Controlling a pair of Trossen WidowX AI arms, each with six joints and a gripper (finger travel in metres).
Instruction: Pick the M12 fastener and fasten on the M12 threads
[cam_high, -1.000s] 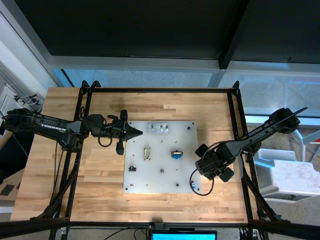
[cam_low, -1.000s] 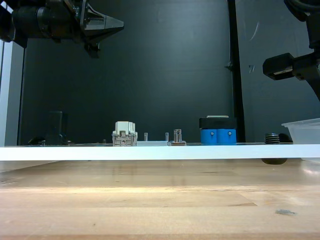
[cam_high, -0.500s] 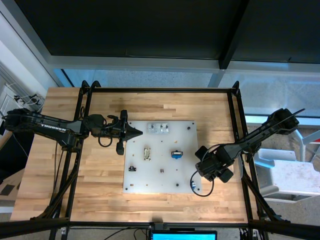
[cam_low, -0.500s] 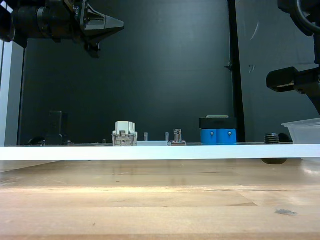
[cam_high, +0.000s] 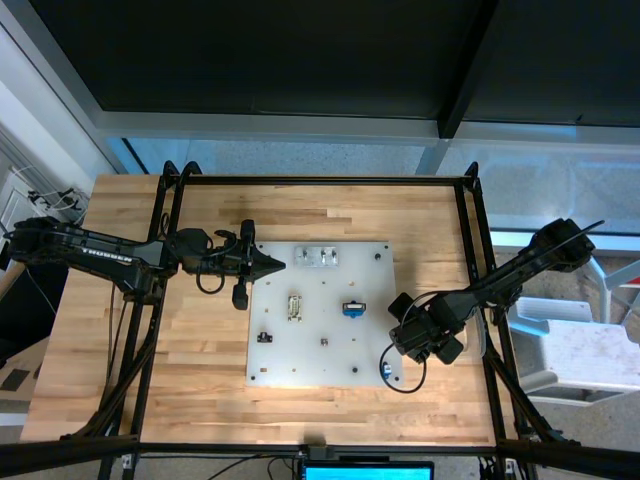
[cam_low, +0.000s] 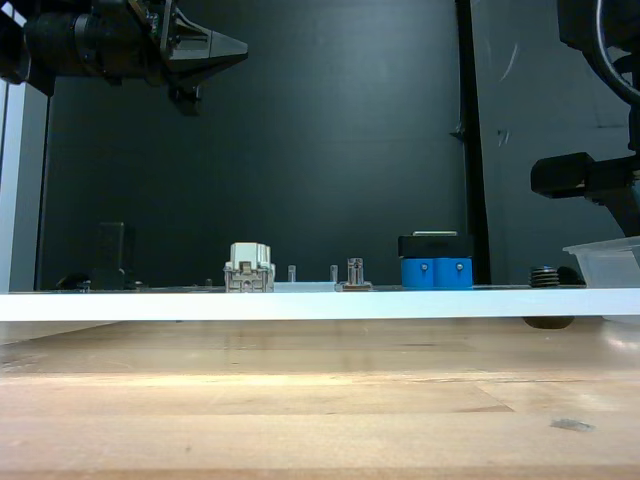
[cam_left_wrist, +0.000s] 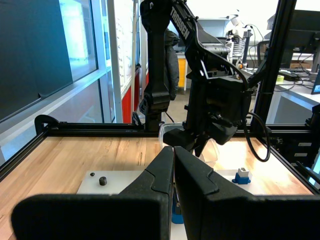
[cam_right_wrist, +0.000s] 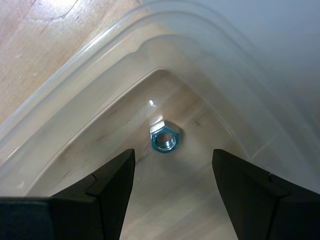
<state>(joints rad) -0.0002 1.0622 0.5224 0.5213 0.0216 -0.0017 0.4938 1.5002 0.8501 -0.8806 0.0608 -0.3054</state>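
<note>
Pick step in hand: stud (cam_low: 543, 276) bare at the board's (cam_high: 300, 360) near right edge, right gripper (cam_right_wrist: 172, 155) hovering jaws spread over the silver nut (cam_right_wrist: 165, 139) flat on the clear tray's (cam_right_wrist: 100, 100) floor, next likely descend and close, while farther off the left gripper (cam_high: 278, 264), clenched on nothing, hangs over the board's left edge.

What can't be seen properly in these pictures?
High view: nut in the clear tray, hidden beneath the open right tool hovering over it.
Low view: the tray's inside; the picture's edge cuts it off.
Left wrist view: much of the board, behind the shut left tool at its left edge.
</note>
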